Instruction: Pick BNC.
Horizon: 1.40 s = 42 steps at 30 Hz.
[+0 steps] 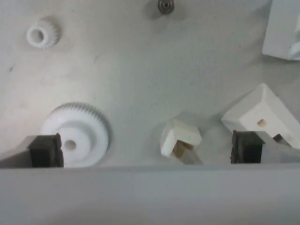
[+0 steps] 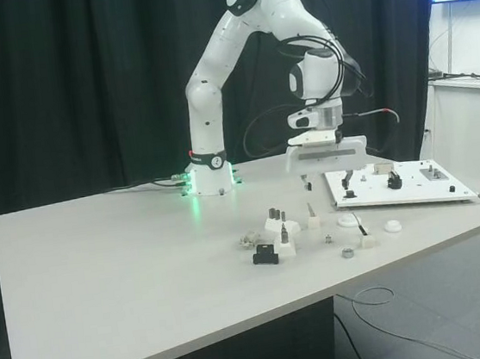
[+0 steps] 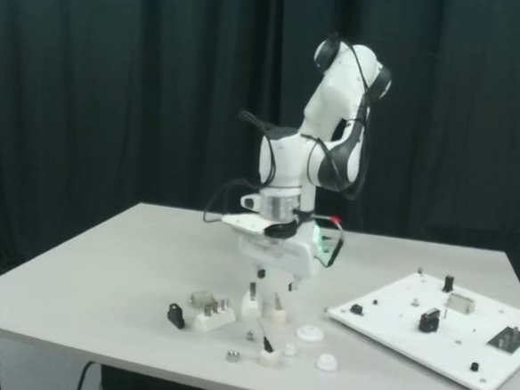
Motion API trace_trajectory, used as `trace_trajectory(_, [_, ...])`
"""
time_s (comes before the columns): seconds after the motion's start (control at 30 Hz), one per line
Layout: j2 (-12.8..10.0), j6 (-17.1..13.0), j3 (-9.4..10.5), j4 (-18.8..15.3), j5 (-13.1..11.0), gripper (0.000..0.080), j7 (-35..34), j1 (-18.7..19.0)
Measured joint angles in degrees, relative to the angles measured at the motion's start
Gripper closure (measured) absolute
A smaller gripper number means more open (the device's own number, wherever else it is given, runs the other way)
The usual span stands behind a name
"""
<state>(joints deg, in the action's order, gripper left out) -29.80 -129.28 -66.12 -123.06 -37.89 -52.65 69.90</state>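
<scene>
In the wrist view a small white six-sided holder [image 1: 180, 140] with a metal connector standing in it, which I take for the BNC, sits on the grey table below my gripper [image 1: 145, 149], closer to one black pad [image 1: 246, 146] than to the other. The fingers are open and hold nothing. From the first room view the gripper [image 2: 326, 172] hangs above the table, over the small white holder [image 2: 313, 216]. The second room view has the gripper [image 3: 276, 278] just above two small white holders [image 3: 278, 313].
A large white gear [image 1: 77, 133] lies by one fingertip, a small white gear [image 1: 42, 33] and a metal nut [image 1: 165, 5] farther off. A white slotted block [image 1: 262, 115] sits beside the other fingertip. A white board with fittings [image 2: 406, 188] lies nearby.
</scene>
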Motion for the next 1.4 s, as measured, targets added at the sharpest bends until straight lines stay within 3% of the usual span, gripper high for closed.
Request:
trace_trajectory(1.07, [0.34,-7.84,14.18,1.59,0.09,0.0003,-4.47,-14.69])
trace_trajectory(1.4, [0.34,-9.79,18.21,1.93,1.90,0.0003,-4.23,-18.21])
